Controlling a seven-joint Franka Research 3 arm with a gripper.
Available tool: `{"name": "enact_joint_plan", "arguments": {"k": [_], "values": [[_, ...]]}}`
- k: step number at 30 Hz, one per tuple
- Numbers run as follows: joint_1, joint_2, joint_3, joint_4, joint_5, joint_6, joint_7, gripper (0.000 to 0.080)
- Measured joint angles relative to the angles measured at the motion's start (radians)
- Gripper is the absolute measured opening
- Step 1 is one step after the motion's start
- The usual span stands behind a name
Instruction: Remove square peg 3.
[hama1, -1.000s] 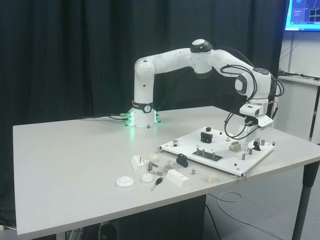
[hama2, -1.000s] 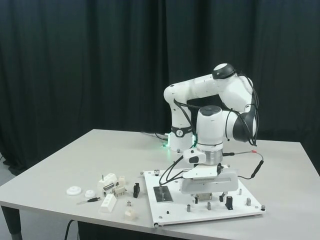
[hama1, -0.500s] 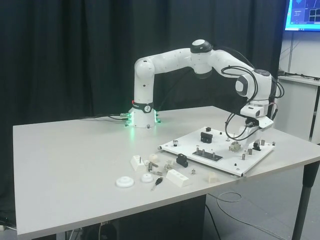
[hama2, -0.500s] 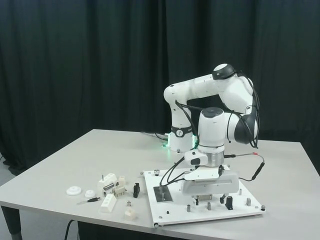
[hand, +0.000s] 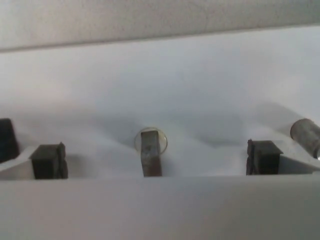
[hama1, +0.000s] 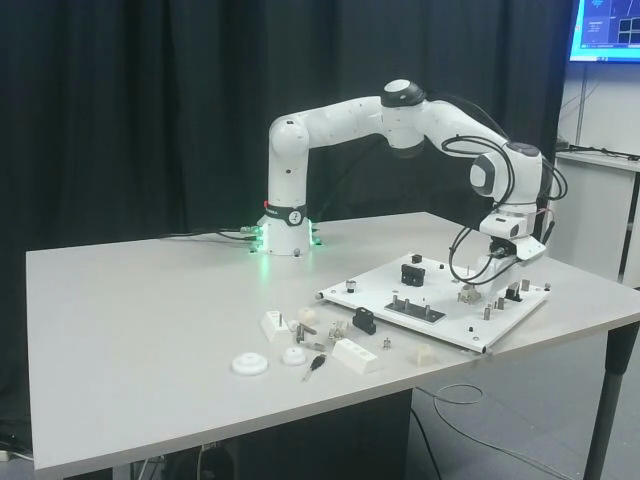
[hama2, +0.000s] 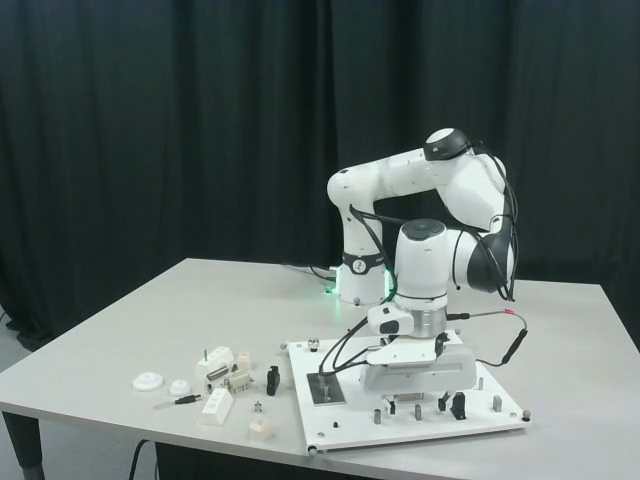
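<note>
Square peg 3 (hand: 150, 159) stands upright in a round socket on the white board (hama1: 440, 300), centred betw. the two fingertips in wrist view. Gripper (hand: 155, 160) is open wide: fingers (hand: 49, 161) well apart on either side of the peg, neither touching it. Another grey peg (hand: 306, 136) sits off to one side, partly out of shot.

From the room cams the gripper (hama2: 416, 395) hangs low over the board's far-right part, pointing straight down; white arm (hama1: 390, 115) reaches out from its base (hama1: 282, 232), which glows green at the foot. Black cable (hama2: 500, 350) loops from the wrist.

Board lies flat nr the surface's front-right corner, w/ several small upright pegs, a black block (hama1: 411, 273) and a dark plate (hama1: 412, 310) on it.

Beside the board, on the grey surface (hama1: 140, 320), loose parts: two white gears (hama1: 249, 364), white blocks (hama1: 356, 355), a small black piece (hama1: 365, 321), a pale cube (hama1: 425, 354); all apart from the board.

Room: black curtain (hama2: 160, 130) fills the backdrop. A screen (hama1: 606, 30) shows at the upper corner in first room view, w/ a second table (hama1: 600, 160) below it. A cable (hama1: 460, 395) hangs under the surface's edge.
</note>
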Motion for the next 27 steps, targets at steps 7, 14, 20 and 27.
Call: {"name": "enact_joint_plan", "arguments": {"k": [7, 14, 20, 27], "values": [[-0.001, 0.000, 0.002, 0.000, 0.000, 0.003, 0.000, 0.0800], [-0.001, 0.000, 0.004, 0.002, 0.000, 0.009, 0.000, 0.0800], [-0.001, 0.000, 0.011, 0.004, 0.000, 0.023, -0.003, 0.0800], [-0.002, 0.000, 0.019, 0.006, -0.004, 0.030, -0.008, 0.0683]]}}
